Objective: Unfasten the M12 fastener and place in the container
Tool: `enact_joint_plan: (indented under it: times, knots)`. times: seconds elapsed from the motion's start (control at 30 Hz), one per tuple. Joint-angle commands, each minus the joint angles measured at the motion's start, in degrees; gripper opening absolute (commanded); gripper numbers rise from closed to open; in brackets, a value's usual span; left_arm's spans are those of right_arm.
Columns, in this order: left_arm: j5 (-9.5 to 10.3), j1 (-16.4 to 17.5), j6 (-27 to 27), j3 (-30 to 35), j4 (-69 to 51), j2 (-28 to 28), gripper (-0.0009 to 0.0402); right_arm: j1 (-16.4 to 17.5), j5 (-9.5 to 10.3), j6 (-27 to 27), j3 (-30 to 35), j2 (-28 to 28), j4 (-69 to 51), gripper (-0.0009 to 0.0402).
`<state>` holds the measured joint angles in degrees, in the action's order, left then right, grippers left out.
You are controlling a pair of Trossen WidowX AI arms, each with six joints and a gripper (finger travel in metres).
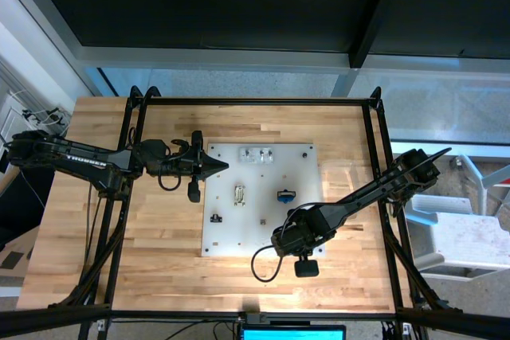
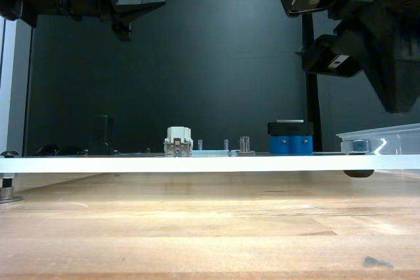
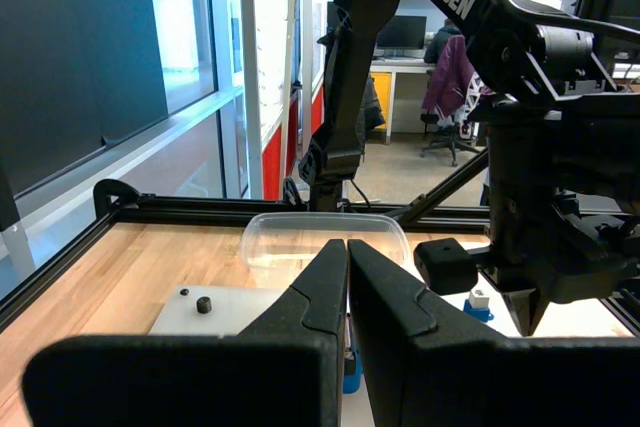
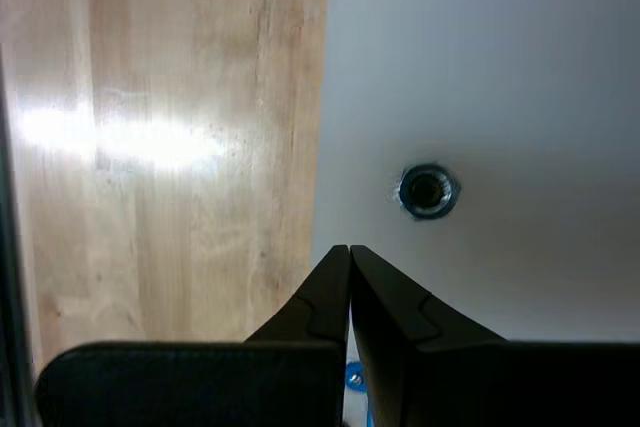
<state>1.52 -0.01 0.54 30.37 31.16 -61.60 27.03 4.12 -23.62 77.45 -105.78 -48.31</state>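
The small silver M12 nut (image 4: 428, 191) sits on the white board (image 4: 520, 67) with a dark centre, just beyond my right gripper (image 4: 349, 250). That gripper is shut with nothing between its fingers and hangs above the board's near right part (image 1: 280, 243). In the low view the nut (image 2: 359, 145) rests low at board level in front of the clear container (image 2: 394, 137), with no stud ribs showing below it. The right arm hides it in the high view. My left gripper (image 1: 225, 166) hovers shut over the board's left edge, pointing toward the container (image 3: 325, 237).
A blue connector (image 1: 284, 195) and a cream connector (image 1: 239, 195) stand mid-board. Small silver posts (image 2: 245, 143) rise between them in the low view. A black post (image 3: 204, 304) stands at the board's far corner. A black frame (image 1: 374, 197) runs around the table.
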Motion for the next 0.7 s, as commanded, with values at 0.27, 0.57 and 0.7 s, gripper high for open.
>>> enact_joint_plan:
  times: [0.27,0.57,0.7]
  knots:
    - [0.0,0.0,0.0,0.0,0.02,0.0,0.0,0.0,-1.57,0.02,-1.95,-1.6,2.93,0.0]
    - [0.0,0.0,0.0,0.0,0.02,0.0,0.0,-0.02,-1.6,0.09,-3.19,-1.6,5.51,0.0]
    - [0.0,0.0,0.0,0.0,0.02,0.0,0.0,-0.02,-1.66,0.22,-3.3,-1.57,5.35,0.0]
